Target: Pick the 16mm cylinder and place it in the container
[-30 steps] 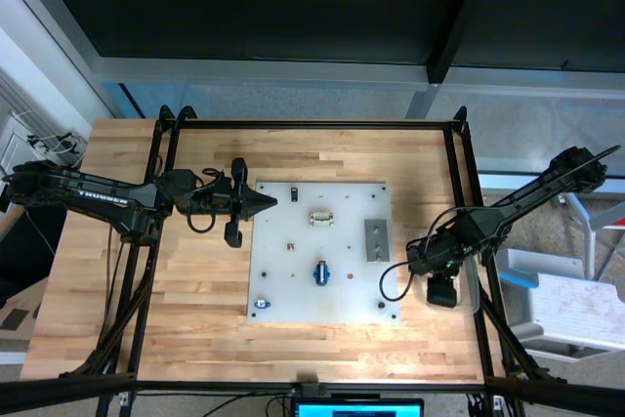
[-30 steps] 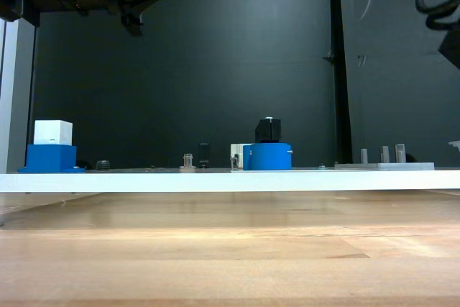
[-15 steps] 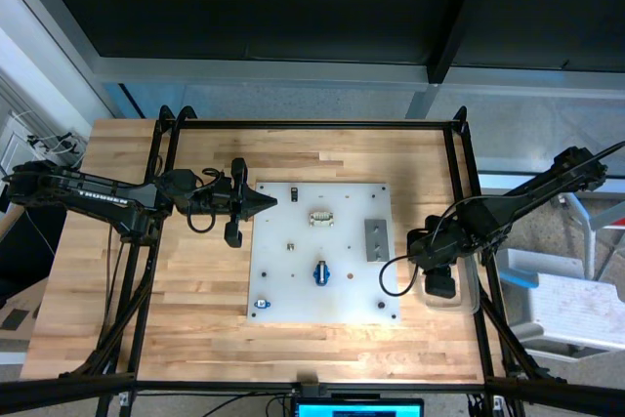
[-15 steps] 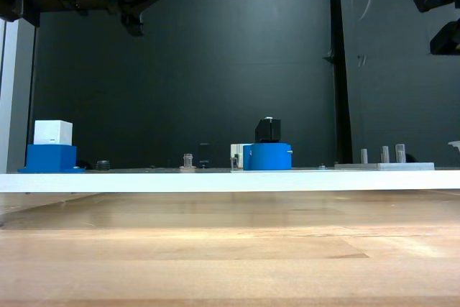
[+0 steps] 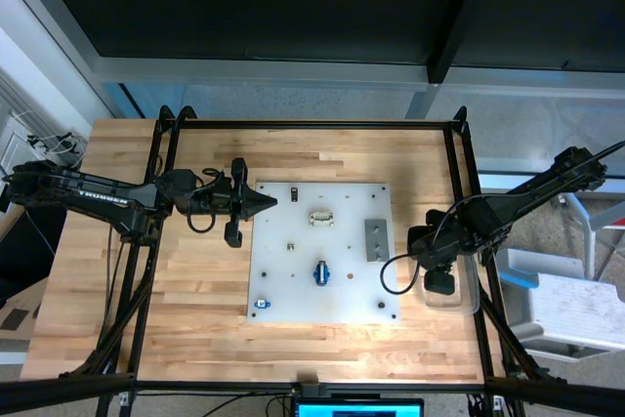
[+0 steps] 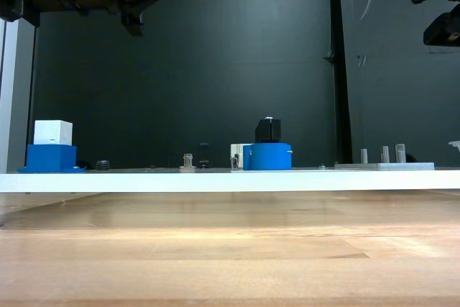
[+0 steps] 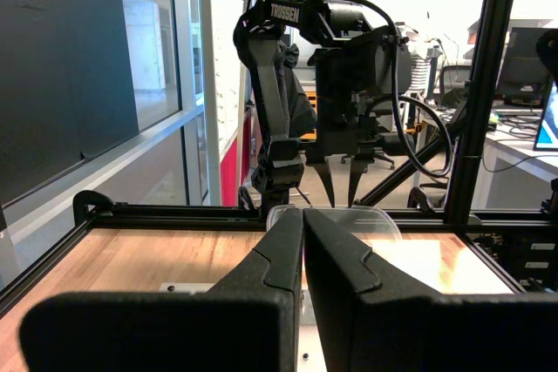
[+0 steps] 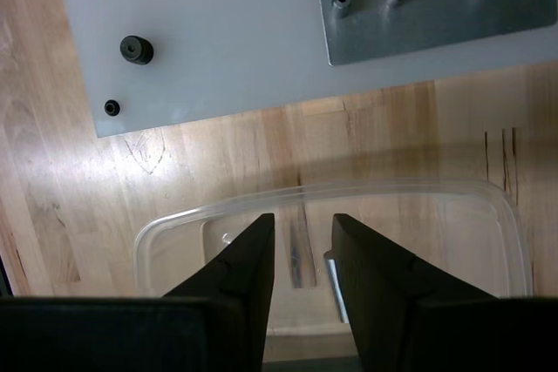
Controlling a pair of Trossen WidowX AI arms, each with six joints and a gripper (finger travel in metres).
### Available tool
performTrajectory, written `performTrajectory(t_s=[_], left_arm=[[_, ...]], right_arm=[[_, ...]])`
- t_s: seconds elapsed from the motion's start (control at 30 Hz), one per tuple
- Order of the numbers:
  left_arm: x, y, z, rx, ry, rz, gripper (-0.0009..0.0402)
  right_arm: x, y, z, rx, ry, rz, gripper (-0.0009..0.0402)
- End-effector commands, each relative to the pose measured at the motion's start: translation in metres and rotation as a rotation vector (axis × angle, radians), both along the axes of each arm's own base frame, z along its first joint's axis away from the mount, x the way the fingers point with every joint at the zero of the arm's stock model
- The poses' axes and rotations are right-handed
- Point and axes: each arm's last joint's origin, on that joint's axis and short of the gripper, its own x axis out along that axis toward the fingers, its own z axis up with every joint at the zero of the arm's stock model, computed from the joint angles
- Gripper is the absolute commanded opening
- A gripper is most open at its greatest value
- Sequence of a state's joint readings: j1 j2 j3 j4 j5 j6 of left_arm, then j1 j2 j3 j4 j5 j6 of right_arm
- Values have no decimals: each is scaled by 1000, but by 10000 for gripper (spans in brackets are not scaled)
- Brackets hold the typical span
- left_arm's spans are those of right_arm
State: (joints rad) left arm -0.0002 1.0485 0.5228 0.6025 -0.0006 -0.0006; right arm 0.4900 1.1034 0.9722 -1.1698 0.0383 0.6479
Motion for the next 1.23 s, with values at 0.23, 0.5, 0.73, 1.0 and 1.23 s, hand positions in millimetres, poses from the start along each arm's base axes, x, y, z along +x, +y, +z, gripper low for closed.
performTrajectory(t_s=[0.23, 0.5, 0.73, 1.0, 1.23], left_arm=[[0, 0, 0, 0, 0, 0, 0], [0, 0, 0, 0, 0, 0, 0], [0, 0, 0, 0, 0, 0, 0], [0, 0, 0, 0, 0, 0, 0], [0, 0, 0, 0, 0, 0, 0]], right_arm=[[-3, -2, -1, -17, 38, 2, 33], [-4, -2, -1, -21, 45, 2, 0], [-4, -2, -1, -20, 44, 2, 2], [-4, -2, -1, -20, 44, 0, 2], [-4, -2, -1, -20, 44, 3, 2]])
